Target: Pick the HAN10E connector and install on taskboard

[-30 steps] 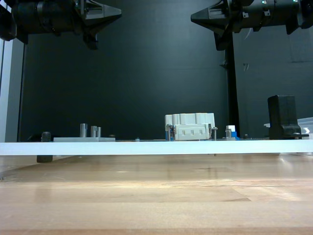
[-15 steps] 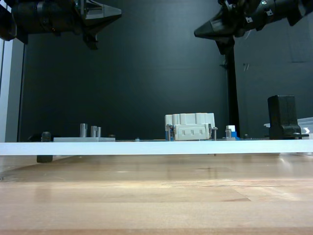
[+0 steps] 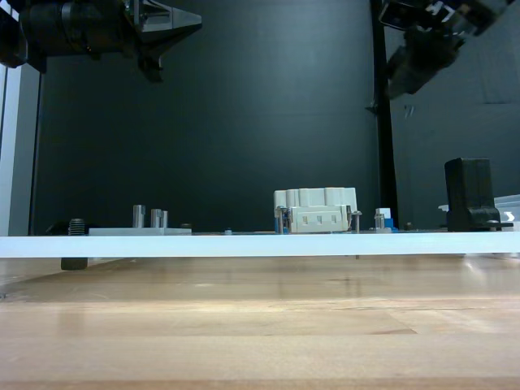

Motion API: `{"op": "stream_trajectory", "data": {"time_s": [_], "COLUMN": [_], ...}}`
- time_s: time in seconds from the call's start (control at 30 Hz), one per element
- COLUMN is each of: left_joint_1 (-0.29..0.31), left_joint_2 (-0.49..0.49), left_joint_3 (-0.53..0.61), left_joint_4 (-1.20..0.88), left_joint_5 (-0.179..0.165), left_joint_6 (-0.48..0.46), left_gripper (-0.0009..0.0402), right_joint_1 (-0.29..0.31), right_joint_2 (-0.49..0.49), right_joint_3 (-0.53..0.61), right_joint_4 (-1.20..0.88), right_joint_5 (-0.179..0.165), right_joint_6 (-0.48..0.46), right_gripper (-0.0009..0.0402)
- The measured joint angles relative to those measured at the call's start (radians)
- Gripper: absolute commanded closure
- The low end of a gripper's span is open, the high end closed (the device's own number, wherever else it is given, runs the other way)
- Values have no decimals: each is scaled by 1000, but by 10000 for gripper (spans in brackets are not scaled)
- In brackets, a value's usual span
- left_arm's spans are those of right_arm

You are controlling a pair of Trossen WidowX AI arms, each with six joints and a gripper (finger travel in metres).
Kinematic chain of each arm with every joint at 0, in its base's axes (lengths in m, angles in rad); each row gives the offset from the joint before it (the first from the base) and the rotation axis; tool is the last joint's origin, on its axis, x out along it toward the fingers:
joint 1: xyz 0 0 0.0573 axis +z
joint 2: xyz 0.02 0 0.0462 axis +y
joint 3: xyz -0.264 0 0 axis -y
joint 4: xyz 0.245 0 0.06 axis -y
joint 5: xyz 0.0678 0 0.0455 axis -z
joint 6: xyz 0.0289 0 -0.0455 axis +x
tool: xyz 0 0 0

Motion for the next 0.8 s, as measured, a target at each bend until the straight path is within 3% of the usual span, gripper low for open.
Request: {"op": "stream_trajectory", "data": {"time_s": [0.3,0.6,0.8], "left_joint_1": [0,0,0], "left_joint_2": [0,0,0], "left_joint_3": [0,0,0], "left_joint_4": [0,0,0], "left_joint_5": [0,0,0], "left_joint_6": [0,0,0], "left_gripper": [392,392,392], "right_joint_1": [0,16,49], "right_joint_2": [5,13,68], "right_joint_3": [58,55,54], "right_joint_4": [-293,-452,-529], "right_joint_5": [0,-10,-16], "right_joint_6": [2,56,85], "right_gripper": [393,393,393]}}
